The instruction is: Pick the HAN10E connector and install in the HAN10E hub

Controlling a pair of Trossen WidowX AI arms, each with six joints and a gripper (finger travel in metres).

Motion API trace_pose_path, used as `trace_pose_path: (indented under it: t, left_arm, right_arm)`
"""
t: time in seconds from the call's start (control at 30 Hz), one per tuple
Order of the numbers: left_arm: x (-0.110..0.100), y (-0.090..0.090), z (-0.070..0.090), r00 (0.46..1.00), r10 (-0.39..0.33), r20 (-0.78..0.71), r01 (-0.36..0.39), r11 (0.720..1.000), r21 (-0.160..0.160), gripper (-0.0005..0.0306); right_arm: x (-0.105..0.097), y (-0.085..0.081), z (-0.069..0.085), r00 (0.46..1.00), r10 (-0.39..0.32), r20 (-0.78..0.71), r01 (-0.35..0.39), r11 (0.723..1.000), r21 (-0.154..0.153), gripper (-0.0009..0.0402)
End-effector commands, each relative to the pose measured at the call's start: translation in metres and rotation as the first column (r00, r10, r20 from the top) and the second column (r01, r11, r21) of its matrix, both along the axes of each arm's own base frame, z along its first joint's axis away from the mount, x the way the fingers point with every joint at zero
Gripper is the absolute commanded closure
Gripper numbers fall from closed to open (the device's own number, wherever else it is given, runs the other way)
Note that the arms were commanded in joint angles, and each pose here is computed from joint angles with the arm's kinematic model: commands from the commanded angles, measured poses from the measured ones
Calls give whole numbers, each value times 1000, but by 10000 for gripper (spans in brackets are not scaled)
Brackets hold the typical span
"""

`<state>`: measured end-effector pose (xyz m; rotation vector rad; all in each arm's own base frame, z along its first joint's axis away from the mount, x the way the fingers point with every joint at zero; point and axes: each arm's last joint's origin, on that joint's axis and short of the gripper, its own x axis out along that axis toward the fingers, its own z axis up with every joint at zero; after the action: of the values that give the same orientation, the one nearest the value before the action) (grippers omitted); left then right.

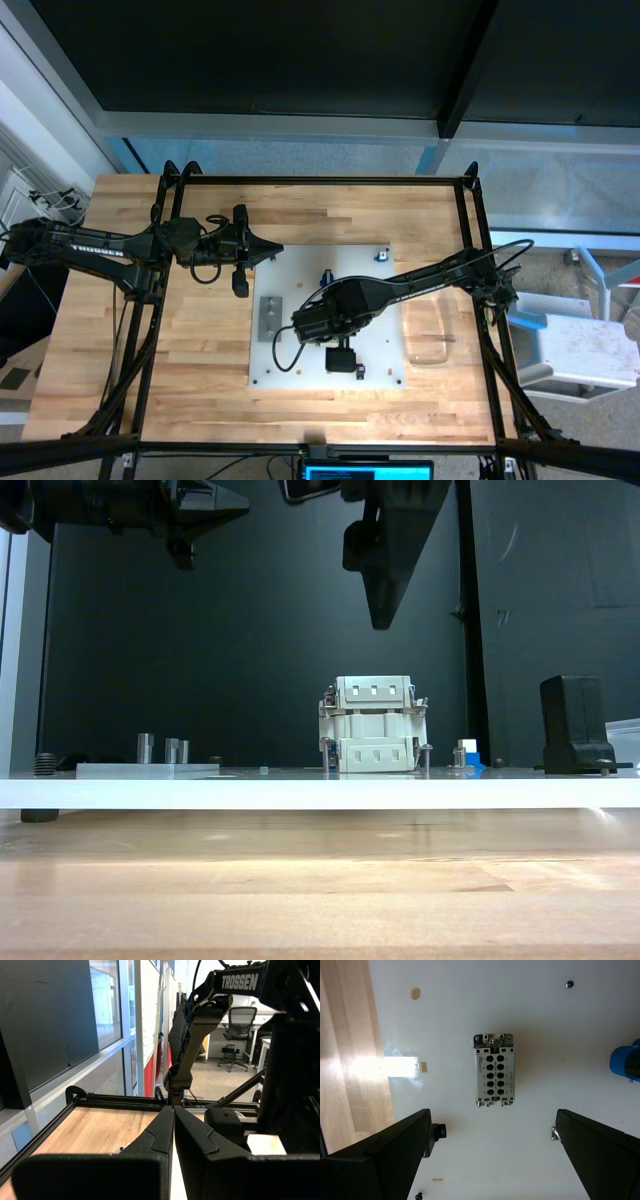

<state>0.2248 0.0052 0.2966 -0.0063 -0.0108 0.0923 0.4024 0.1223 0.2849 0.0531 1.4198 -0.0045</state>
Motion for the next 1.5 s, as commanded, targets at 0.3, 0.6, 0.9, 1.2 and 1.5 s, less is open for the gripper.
trace_pose_path:
  t: [0.3, 0.6, 0.9, 1.2, 1.5]
  left_arm:
    - [0, 0, 0, 1000, 0, 0, 0, 1000, 0, 300]
    - [0, 0, 0, 1000, 0, 0, 0, 1000, 0, 300]
    - [0, 0, 0, 1000, 0, 0, 0, 1000, 0, 300]
    - [0, 0, 0, 1000, 0, 0, 0, 1000, 0, 300]
    - [0, 0, 0, 1000, 0, 0, 0, 1000, 0, 300]
  right_arm:
    - [-13, -3, 24, 999, 2, 41, -2, 1000, 12, 40]
    - [-13, -3, 24, 999, 3, 43, -3, 1000, 11, 40]
    - [-13, -2, 24, 999, 4, 42, -5, 1000, 11, 40]
    - [-13, -1, 24, 999, 3, 43, -3, 1000, 12, 40]
    - [-13, -1, 24, 999, 4, 46, -4, 1000, 13, 40]
